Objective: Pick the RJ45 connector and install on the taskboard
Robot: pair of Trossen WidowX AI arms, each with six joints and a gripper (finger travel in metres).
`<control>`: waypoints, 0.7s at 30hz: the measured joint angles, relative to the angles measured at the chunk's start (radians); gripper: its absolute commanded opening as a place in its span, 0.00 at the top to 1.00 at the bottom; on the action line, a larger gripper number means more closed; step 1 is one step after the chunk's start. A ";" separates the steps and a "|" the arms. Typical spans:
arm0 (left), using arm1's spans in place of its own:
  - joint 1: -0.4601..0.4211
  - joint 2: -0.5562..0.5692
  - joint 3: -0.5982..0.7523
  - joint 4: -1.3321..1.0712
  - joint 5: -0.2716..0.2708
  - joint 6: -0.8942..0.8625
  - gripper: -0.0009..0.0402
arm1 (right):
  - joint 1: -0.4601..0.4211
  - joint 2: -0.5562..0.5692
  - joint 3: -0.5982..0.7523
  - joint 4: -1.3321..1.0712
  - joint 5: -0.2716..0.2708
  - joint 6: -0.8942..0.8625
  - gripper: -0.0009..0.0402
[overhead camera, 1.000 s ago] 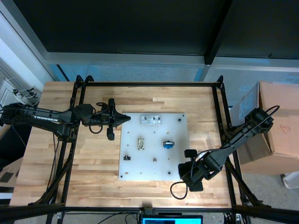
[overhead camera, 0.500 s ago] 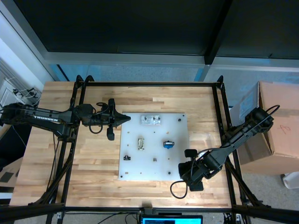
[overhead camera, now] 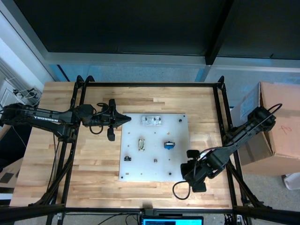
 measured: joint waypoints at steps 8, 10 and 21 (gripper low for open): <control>0.000 0.000 0.000 -0.001 0.000 0.000 0.98 | 0.000 -0.100 0.002 -0.056 0.006 0.020 0.67; 0.000 0.000 0.000 0.001 0.000 0.000 0.98 | 0.000 -0.101 0.002 -0.066 0.005 0.023 0.67; 0.000 0.000 0.000 0.000 0.000 0.000 0.98 | -0.059 -0.181 0.003 -0.069 0.009 -0.013 0.68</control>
